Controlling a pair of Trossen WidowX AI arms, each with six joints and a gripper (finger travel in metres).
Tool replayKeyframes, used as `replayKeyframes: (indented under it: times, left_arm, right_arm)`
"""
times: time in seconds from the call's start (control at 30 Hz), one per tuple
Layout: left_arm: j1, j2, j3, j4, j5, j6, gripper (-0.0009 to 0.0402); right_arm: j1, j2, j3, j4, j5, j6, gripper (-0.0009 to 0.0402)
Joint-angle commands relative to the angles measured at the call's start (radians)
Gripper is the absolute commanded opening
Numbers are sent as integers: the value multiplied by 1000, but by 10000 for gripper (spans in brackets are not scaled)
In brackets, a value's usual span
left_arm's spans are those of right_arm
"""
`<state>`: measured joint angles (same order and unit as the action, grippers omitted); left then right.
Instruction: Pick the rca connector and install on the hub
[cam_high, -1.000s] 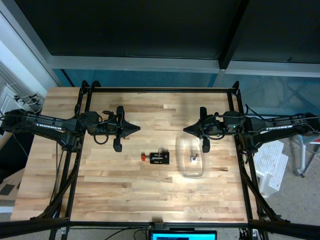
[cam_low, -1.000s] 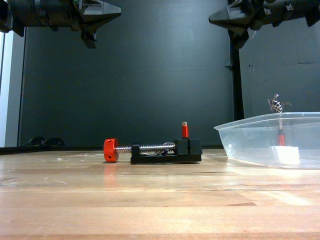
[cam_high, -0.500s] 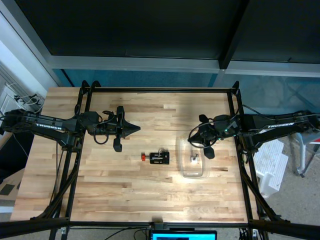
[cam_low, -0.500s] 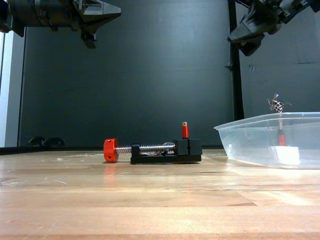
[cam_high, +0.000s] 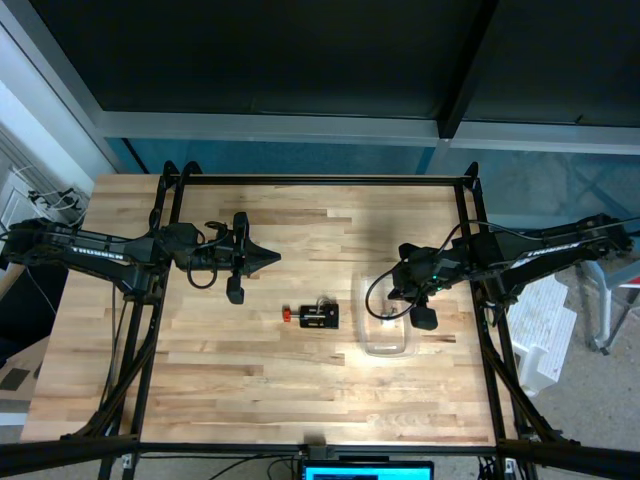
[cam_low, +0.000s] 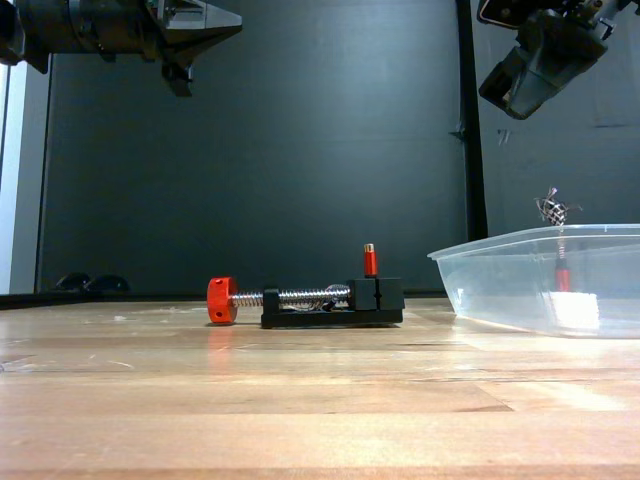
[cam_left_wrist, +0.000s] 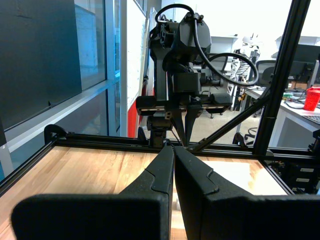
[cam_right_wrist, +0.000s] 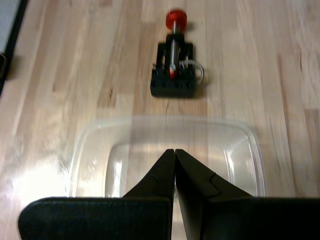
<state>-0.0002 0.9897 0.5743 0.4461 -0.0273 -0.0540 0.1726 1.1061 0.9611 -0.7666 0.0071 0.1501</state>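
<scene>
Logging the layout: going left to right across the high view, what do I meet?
The left gripper above the table → hub → clear tray. The right gripper hangs over the tray, so it is left unordered.

Left claw (cam_left_wrist: 173, 146) closed, level; right claw (cam_right_wrist: 174, 150) closed, tilted down.

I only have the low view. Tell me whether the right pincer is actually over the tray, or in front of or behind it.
Observer: The high view puts the right pincer directly above the clear tray, tilted down into it.
Operator: Report its fingers.
Observer: In the right wrist view the two fingers meet at the tips, shut, with nothing between them.
Operator: Now give me the left pincer.
Observer: Its own wrist view shows the left pincer shut as well. It hangs high, off to the left of the hub.
</scene>
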Motion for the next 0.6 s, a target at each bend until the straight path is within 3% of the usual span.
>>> replayKeyframes:
  times: [0.03, 0.6]
  left_arm:
    - [0, 0, 0, 0, 0, 0, 0]
    - [0, 0, 0, 0, 0, 0, 0]
  right_arm:
    - [5, 15, 10, -48, 2, -1, 0]
    - [24, 19, 10, -232, 11, 29, 0]
